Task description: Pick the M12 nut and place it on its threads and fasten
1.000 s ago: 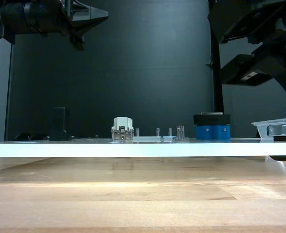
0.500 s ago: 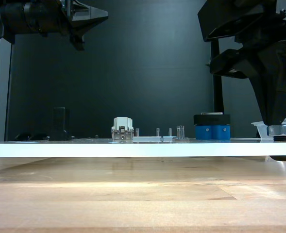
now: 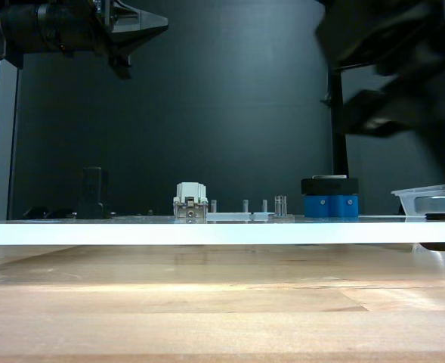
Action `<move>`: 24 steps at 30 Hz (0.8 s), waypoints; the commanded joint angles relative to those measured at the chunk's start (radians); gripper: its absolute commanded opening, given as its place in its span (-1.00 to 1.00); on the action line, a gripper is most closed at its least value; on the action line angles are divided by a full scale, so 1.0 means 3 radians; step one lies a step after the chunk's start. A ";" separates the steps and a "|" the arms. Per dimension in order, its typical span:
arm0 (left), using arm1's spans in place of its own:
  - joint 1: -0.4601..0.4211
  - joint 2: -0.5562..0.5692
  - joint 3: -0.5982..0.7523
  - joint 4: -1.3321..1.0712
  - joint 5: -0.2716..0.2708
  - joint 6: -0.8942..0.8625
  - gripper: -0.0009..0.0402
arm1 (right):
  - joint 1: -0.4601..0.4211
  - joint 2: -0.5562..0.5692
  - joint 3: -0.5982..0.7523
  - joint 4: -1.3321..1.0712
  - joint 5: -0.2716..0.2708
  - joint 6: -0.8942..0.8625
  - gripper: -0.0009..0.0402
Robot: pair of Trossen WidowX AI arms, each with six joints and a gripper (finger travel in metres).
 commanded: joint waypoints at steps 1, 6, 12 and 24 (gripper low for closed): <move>0.0000 0.0001 0.0000 0.0000 0.0001 0.0000 -0.96 | 0.0011 -0.0037 0.0006 -0.0067 -0.0146 0.0015 -0.96; 0.0000 0.0001 0.0000 0.0000 0.0001 0.0000 -0.96 | 0.0010 -0.0053 0.0006 -0.0078 0.0120 0.0097 -0.96; 0.0000 0.0001 0.0000 0.0000 0.0001 0.0000 -0.96 | 0.0005 -0.0085 0.0005 -0.0095 0.0729 0.0242 -0.96; 0.0001 0.0001 0.0000 0.0000 0.0001 0.0000 -0.96 | 0.0005 0.0046 -0.0005 0.0041 0.0979 0.0230 -0.96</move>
